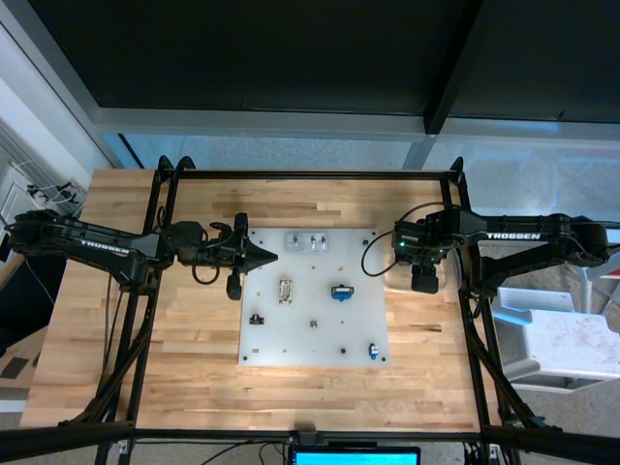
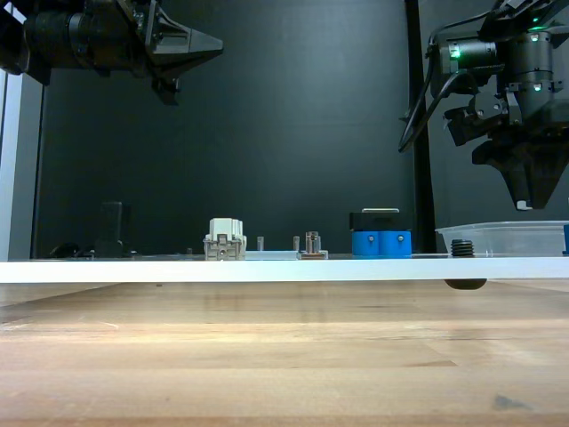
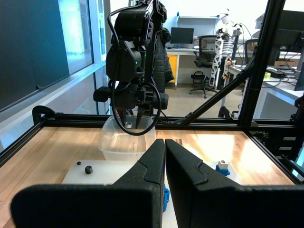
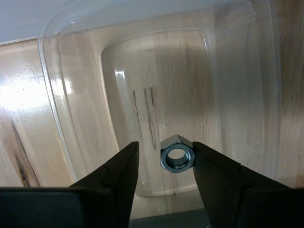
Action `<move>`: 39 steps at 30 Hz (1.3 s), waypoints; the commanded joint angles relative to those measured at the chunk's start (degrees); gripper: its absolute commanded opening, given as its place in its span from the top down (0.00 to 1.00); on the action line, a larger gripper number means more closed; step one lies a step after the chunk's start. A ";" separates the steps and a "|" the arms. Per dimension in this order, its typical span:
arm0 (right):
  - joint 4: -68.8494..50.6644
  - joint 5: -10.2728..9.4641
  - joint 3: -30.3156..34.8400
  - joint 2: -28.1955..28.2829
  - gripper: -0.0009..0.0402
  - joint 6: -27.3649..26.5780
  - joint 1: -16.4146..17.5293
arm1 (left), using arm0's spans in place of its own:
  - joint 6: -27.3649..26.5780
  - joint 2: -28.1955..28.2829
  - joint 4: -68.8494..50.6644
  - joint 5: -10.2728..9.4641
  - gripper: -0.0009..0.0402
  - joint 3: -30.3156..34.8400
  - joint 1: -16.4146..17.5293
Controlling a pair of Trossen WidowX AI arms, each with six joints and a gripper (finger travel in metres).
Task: Unfasten the M12 fastener and place in the container
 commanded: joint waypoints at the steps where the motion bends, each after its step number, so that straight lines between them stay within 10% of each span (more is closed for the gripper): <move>1: -0.09 0.02 0.02 0.04 0.55 -0.02 0.00 | 0.02 0.00 0.02 0.00 0.98 0.00 0.02; 39: -0.13 0.00 0.02 0.04 0.49 -0.04 0.04 | 0.02 0.00 0.02 0.00 0.98 0.00 0.00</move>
